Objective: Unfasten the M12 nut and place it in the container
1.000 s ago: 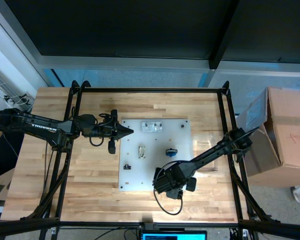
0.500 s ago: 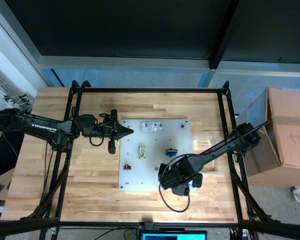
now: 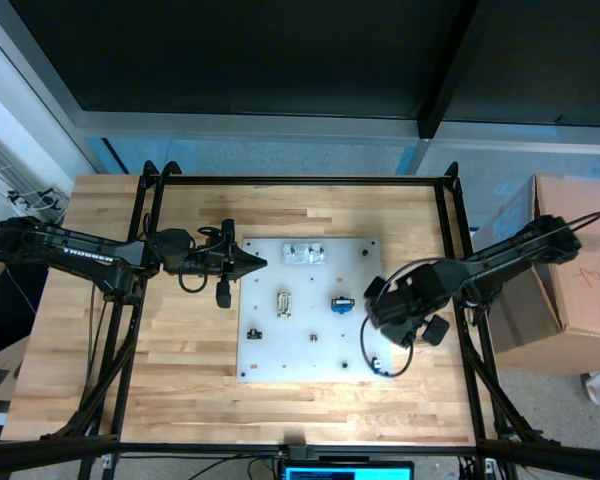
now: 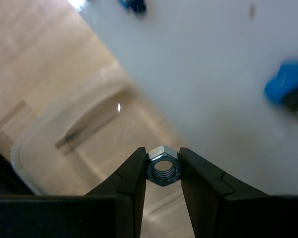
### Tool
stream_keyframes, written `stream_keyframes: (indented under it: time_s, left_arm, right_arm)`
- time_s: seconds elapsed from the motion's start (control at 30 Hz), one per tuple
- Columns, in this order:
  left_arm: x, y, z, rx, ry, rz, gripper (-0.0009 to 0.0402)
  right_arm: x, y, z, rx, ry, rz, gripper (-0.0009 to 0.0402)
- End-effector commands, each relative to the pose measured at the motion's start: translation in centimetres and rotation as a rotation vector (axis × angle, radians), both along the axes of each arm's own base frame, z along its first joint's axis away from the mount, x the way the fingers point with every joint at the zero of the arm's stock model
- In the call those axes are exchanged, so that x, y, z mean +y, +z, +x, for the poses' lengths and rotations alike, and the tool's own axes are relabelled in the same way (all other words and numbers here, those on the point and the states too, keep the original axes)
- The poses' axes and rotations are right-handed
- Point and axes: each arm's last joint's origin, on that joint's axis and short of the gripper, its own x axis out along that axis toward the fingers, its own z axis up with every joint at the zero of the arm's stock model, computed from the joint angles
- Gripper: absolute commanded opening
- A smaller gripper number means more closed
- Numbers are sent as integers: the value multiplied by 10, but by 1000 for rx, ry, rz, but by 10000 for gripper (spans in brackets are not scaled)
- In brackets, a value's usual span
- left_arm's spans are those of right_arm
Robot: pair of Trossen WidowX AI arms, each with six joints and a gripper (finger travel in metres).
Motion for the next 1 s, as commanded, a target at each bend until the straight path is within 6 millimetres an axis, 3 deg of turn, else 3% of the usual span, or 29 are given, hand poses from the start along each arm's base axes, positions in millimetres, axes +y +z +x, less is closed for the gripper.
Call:
stream_keyframes:
  time_s: [0.03, 0.23, 0.5, 0.6, 0.77, 1.0]
  left_arm:
    - [0, 0, 0, 0, 0, 0, 0]
    - [0, 0, 0, 0, 0, 0, 0]
    - [0, 0, 0, 0, 0, 0, 0]
    - [0, 0, 0, 0, 0, 0, 0]
    - [0, 0, 0, 0, 0, 0, 0]
    - [0, 0, 0, 0, 0, 0, 0]
  right_arm:
    - [-13, -6, -17, 5, -77, 0, 12]
    - [-20, -20, -31, 40, -147, -17, 27]
    - [-21, -27, -35, 68, -152, -17, 167]
    - [-21, -28, -35, 68, -153, -17, 196]
    - [-21, -28, -35, 68, -153, -20, 196]
    - [-24, -22, -34, 36, -237, -47, 153]
